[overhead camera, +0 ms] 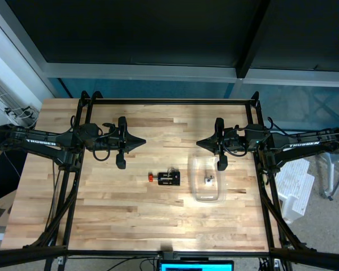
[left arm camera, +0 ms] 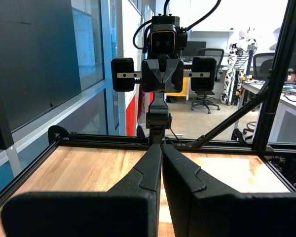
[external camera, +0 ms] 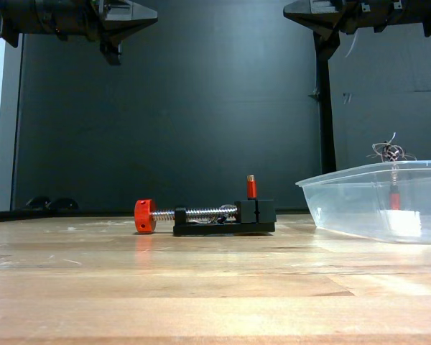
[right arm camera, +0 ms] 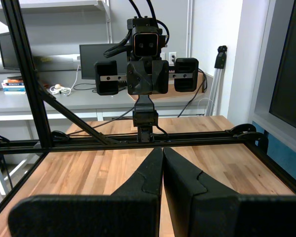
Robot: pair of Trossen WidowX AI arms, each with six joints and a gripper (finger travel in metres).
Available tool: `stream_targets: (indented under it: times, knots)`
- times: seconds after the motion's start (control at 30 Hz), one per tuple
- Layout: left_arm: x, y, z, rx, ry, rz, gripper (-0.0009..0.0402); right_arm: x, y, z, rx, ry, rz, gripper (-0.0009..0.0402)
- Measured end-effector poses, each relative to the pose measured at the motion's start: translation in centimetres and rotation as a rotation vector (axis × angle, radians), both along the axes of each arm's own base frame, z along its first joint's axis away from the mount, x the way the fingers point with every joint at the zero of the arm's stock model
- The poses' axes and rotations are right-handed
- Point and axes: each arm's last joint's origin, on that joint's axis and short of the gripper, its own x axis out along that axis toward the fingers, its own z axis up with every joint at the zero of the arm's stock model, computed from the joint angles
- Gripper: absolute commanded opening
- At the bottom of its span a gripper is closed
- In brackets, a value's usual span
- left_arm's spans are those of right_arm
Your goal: Pick the rca connector and install on the hub
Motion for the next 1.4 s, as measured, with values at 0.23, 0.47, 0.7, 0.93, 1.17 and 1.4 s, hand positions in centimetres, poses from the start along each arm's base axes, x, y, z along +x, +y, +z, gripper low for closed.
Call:
stream_targets:
  times: [0.23, 0.47, 0.7, 0.93, 1.17, 1.4]
  knots:
    - [0.0, 0.0, 0.0, 0.000, 0.000, 0.000, 0.0001, 0.0, 0.0, 0.0, 0.000, 0.000, 0.000, 0.0000]
    - [0.0, 0.0, 0.0, 0.000, 0.000, -0.001, 0.0001, 0.0, 0.0, 0.0, 0.000, 0.000, 0.000, 0.0000]
    - [0.0, 0.0, 0.0, 0.000, 0.000, -0.001, 0.0001, 0.0, 0.0, -0.1, 0.001, 0.007, 0.000, 0.0000]
    - [0.0, 0.0, 0.0, 0.000, 0.000, -0.001, 0.0001, -0.2, 0.2, -0.4, 0.047, 0.177, 0.012, 0.0000]
    - [0.0, 0.0, 0.0, 0.000, 0.000, -0.001, 0.0001, -1.0, 0.9, -0.1, 0.045, 0.423, 0.065, 0.0000]
    - [0.0, 0.0, 0.0, 0.000, 0.000, 0.000, 0.0001, -1.3, 1.6, 0.1, 0.024, 0.640, 0.093, 0.0000]
